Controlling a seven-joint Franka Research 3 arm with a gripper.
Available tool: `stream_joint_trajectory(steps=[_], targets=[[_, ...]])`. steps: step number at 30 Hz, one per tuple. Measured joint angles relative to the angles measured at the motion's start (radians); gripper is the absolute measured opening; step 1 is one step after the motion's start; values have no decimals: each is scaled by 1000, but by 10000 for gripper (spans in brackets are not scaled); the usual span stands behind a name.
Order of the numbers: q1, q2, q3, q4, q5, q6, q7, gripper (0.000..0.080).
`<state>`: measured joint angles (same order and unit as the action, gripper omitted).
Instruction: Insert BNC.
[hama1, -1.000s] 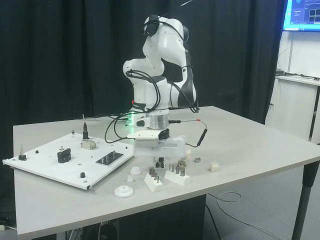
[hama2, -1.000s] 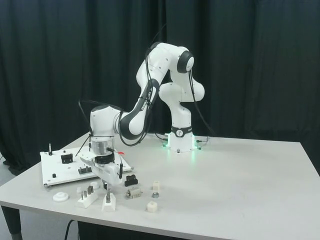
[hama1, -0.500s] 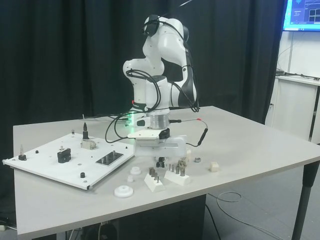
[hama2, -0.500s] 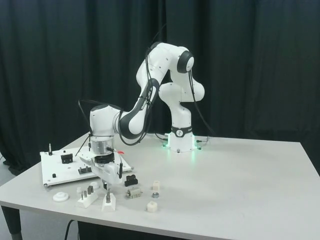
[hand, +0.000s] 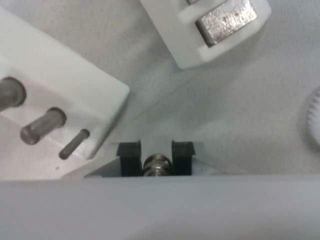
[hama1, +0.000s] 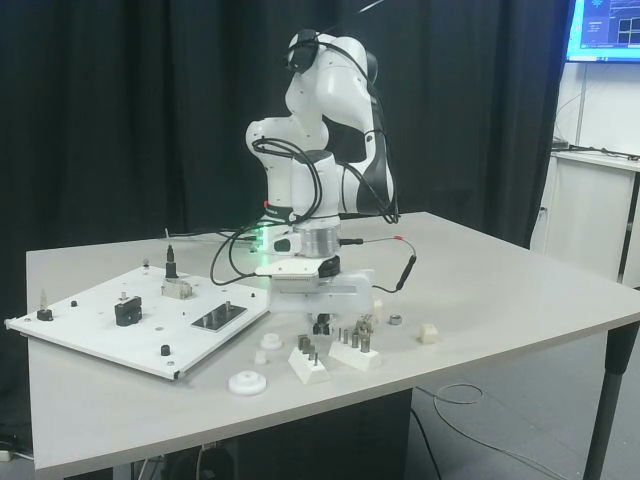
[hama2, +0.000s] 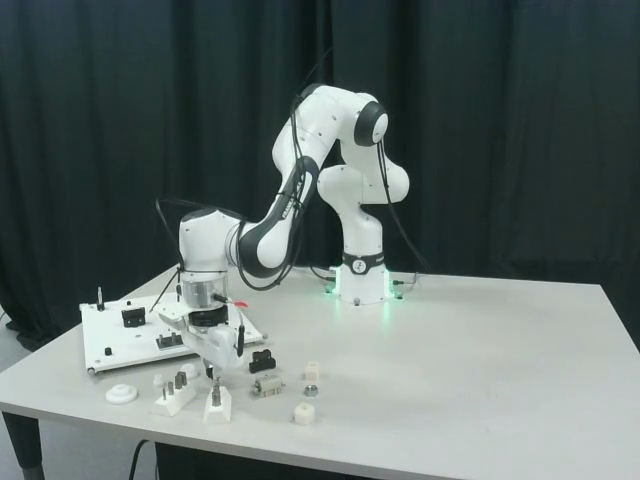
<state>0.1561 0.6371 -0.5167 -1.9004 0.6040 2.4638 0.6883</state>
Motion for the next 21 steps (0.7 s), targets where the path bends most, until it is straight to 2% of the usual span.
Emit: stream_joint_trajectory(steps=[11, 21], targets=[[0, 0, -9, 5, 0, 0, 0, 125], [0, -6, -47, 10, -16, -6, 0, 125]])
